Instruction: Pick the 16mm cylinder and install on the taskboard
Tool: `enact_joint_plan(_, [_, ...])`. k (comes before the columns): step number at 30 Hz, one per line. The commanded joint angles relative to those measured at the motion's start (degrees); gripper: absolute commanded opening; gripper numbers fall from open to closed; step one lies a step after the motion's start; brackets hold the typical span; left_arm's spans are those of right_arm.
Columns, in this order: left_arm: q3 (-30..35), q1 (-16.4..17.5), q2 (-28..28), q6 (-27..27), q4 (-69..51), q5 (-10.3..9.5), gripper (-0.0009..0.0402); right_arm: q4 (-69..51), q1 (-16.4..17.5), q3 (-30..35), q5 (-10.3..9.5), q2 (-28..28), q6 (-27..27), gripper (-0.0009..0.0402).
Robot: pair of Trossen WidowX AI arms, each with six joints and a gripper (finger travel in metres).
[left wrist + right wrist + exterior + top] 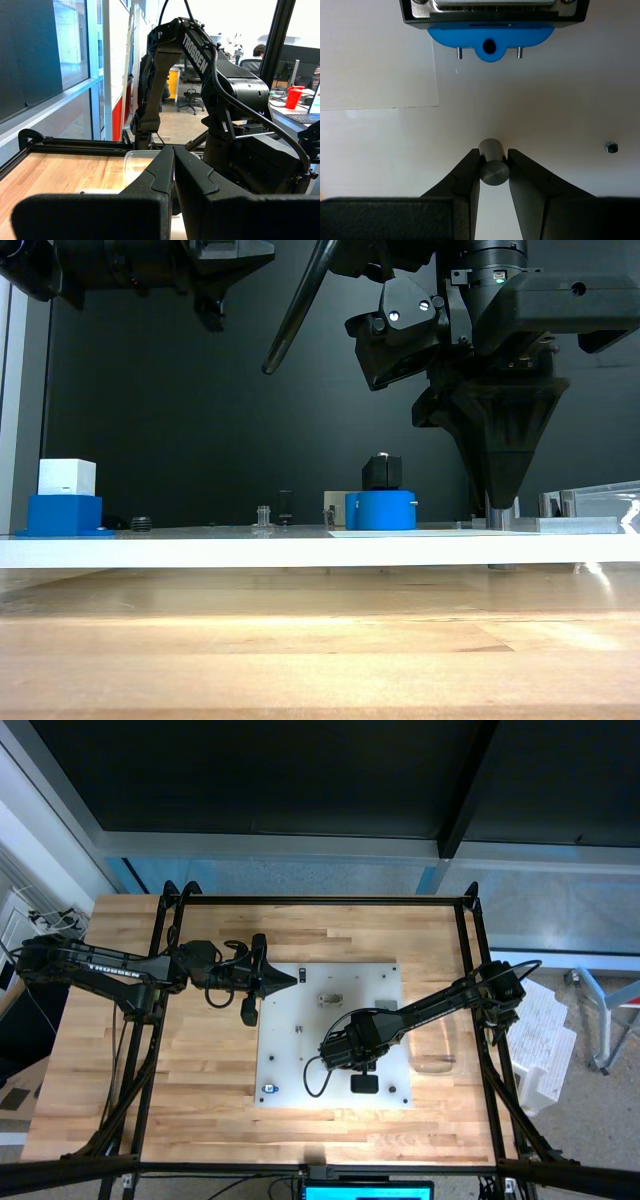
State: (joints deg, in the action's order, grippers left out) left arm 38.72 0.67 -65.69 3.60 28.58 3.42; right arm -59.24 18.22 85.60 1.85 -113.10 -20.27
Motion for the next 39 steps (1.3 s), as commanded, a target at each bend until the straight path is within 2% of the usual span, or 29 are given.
enact_joint_plan(1, [0.0, 0.0, -0.02, -0.02, 0.0, 0.02, 0.0, 0.24, 0.13, 0.02, -0.28, 0.02, -0.39, 0.0076])
enact_joint_plan(9, [0.0, 0.02, -0.02, -0.02, 0.0, 0.02, 0.0, 0.42, 0.31, 0.04, 0.09, 0.66, -0.37, 0.0205])
enact_joint_plan(12, [0.0, 0.02, -0.02, -0.02, 0.0, 0.02, 0.0, 0.59, 0.31, 0.02, 0.15, 1.84, -0.35, 0.0237])
enact_joint_plan(15, [0.0, 0.02, -0.02, -0.02, 0.0, 0.02, 0.0, 0.44, 0.24, 0.02, 0.31, 4.15, 0.9, 0.0249])
enact_joint_plan(20, [0.0, 0.02, -0.02, -0.02, 0.0, 0.02, 0.0, 0.24, -0.72, 0.02, 3.23, 8.83, 5.68, 0.0233])
enact_joint_plan(27, [0.0, 0.02, -0.02, -0.02, 0.0, 0.02, 0.0, 0.5, -3.96, 0.0, 3.21, 14.97, 11.15, 0.0188])
enact_joint_plan(32, [0.0, 0.0, -0.02, -0.02, 0.0, 0.02, 0.0, 1.77, -8.09, -0.83, 3.1, 19.3, 15.08, 0.0156])
enact_joint_plan(39, [0.0, 0.0, -0.02, -0.02, -0.02, 0.02, 0.0, 13.6, -13.94, -8.39, 2.32, 28.59, 19.39, 0.0105])
